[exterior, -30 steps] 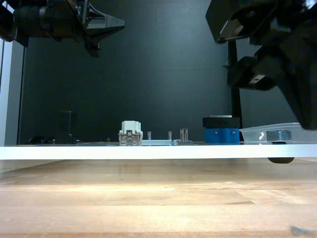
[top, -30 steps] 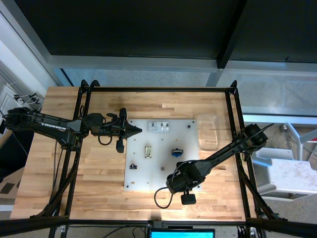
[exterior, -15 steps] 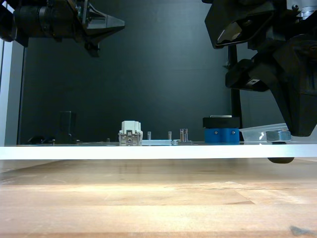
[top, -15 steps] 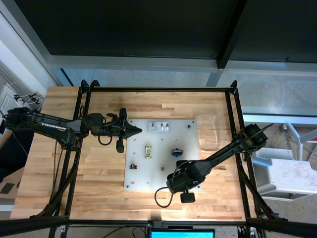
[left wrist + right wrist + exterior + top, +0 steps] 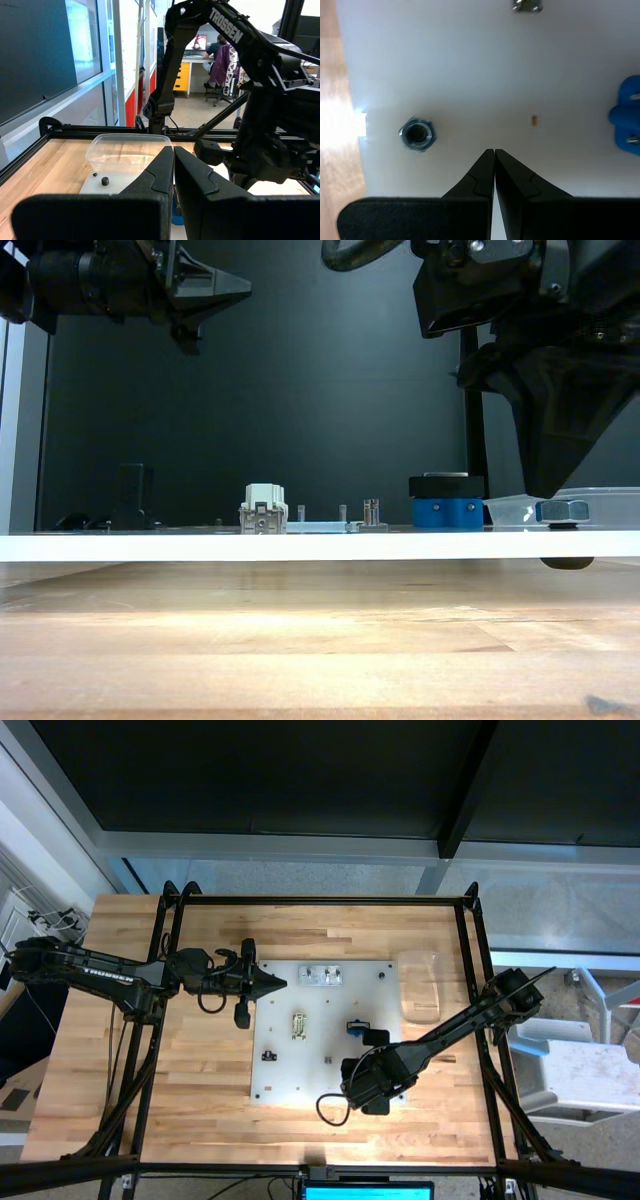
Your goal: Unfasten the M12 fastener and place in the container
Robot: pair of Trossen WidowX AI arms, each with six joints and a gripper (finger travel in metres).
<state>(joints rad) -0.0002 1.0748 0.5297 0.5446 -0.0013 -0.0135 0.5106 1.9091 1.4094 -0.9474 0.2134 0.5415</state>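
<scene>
Right gripper (image 5: 494,151) clenched on nothing; small silver hex M12 nut (image 5: 417,133) just off to one side of its tips, not touching.
The nut sits on its short black stud (image 5: 563,526) at the near right edge of the flat white board (image 5: 290,1070). A blue connector block (image 5: 626,117) and a tiny brownish fastener (image 5: 534,119) lie on the tips' other side. The clear plastic rectangular container (image 5: 420,985) is well apart, by the board's far right. The right arm hides the nut in the high view. Left gripper (image 5: 275,983) hangs above the board's far left edge, fingers pressed together.
</scene>
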